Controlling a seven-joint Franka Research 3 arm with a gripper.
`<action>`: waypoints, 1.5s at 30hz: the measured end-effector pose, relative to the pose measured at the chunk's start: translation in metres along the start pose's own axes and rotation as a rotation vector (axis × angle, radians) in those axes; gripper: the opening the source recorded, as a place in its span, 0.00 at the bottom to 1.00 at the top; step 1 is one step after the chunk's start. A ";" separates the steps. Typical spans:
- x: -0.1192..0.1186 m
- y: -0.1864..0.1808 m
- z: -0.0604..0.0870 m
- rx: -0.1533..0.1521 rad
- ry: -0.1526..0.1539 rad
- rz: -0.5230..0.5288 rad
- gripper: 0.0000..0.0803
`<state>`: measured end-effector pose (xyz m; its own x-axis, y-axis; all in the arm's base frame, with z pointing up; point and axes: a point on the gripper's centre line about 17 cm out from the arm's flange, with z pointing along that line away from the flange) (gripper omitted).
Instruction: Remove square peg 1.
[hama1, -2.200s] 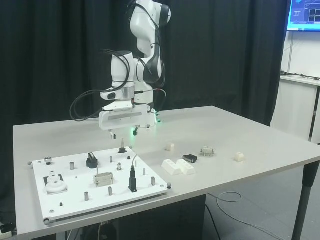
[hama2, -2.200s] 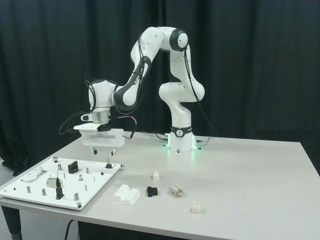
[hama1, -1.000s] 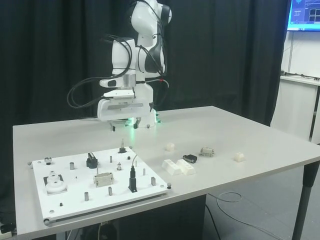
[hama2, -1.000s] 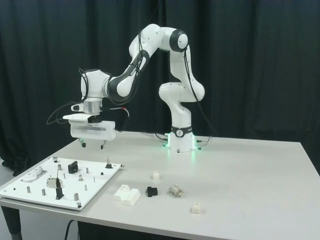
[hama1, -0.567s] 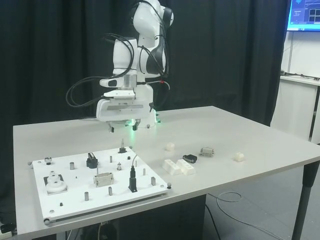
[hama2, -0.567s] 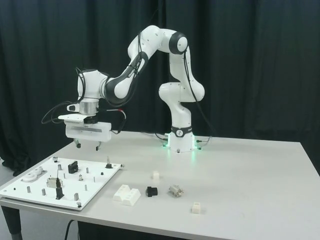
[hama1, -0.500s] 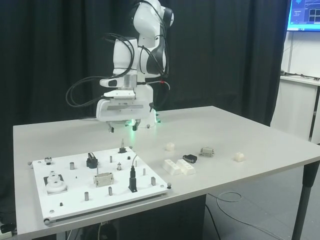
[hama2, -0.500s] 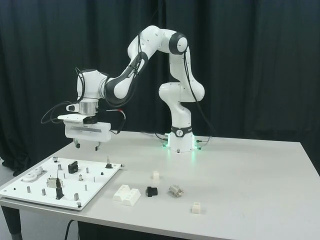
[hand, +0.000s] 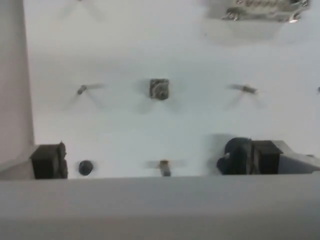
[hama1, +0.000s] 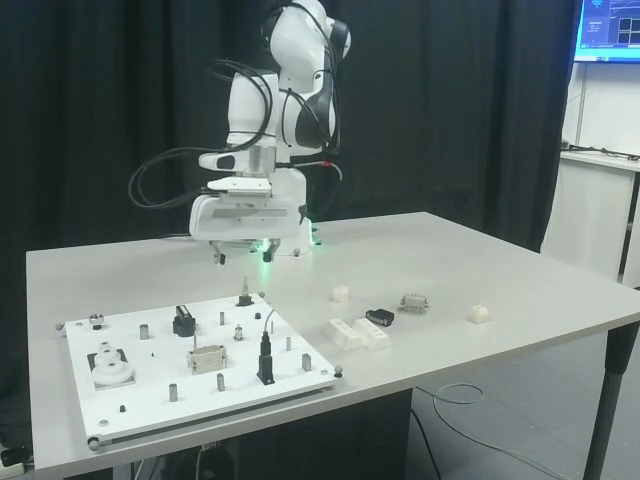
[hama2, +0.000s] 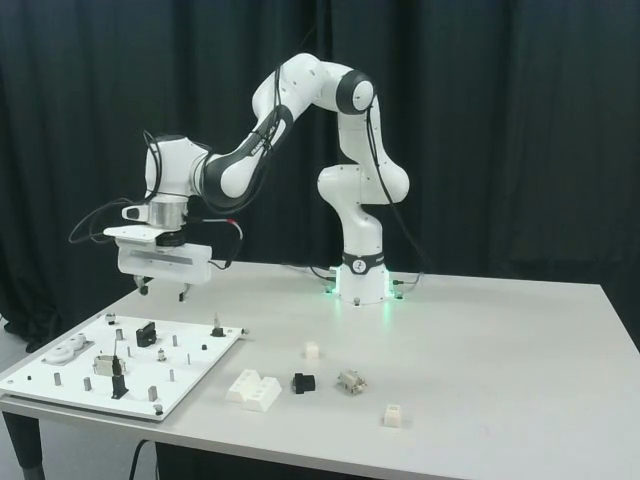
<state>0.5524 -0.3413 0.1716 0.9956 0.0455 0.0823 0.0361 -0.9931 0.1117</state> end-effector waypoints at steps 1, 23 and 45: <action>0.001 0.003 0.000 -0.004 0.001 0.001 1.00; 0.024 0.086 0.021 -0.078 0.005 0.038 1.00; 0.021 0.090 0.083 0.025 -0.039 0.053 1.00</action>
<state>0.5843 -0.4385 0.1010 0.9988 -0.0109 0.0486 -0.0149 -0.9964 0.0839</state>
